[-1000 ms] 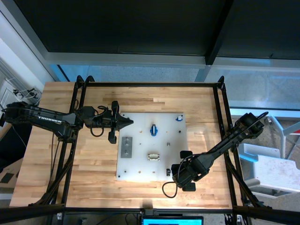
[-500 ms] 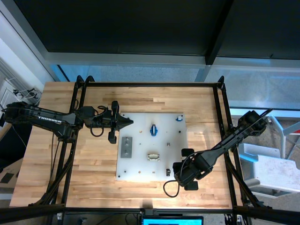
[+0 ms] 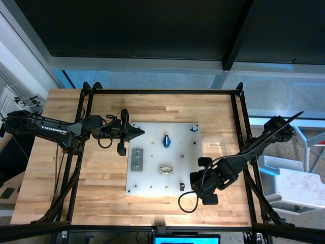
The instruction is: Pick the 16mm bar from the taskboard and place it in the container
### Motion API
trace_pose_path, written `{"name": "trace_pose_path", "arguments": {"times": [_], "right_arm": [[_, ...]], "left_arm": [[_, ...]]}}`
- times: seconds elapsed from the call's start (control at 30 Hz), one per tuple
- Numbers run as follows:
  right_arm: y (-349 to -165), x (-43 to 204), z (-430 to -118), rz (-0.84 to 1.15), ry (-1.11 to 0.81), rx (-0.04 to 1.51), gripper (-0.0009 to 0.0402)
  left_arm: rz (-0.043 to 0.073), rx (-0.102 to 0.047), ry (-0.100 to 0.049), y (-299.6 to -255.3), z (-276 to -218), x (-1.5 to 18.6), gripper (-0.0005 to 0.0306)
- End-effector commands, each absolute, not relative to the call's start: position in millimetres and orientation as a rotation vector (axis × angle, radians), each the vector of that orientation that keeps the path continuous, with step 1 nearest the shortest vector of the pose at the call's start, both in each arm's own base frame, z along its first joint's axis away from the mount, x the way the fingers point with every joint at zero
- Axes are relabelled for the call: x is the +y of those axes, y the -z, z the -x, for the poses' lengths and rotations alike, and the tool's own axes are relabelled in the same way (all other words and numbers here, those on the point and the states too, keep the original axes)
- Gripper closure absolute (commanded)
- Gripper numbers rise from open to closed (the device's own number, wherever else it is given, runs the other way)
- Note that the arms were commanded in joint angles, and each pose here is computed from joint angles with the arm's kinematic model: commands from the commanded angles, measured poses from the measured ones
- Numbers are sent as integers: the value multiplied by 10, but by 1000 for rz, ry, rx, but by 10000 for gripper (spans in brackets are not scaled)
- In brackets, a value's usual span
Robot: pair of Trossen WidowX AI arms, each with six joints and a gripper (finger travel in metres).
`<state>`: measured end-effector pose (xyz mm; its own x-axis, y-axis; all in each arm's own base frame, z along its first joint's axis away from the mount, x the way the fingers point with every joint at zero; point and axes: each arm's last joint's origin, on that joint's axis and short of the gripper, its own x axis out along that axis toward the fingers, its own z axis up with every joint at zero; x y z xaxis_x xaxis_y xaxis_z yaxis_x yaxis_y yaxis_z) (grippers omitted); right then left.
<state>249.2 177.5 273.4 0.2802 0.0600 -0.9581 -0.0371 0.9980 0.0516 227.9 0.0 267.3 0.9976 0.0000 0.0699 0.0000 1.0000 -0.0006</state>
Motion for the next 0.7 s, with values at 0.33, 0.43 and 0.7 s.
{"name": "trace_pose_path", "arguments": {"times": [0.33,0.43,0.7], "right_arm": [[-2782,1703,-2464,-26,-23,1283,372],[-2796,1623,-2474,-64,12,1279,372],[-2755,1262,-2364,-150,134,1302,372]], "left_arm": [[0,-70,0,-2672,-2279,0,300],[0,-70,0,-2672,-2279,0,300],[0,-70,0,-2672,-2279,0,300]]}}
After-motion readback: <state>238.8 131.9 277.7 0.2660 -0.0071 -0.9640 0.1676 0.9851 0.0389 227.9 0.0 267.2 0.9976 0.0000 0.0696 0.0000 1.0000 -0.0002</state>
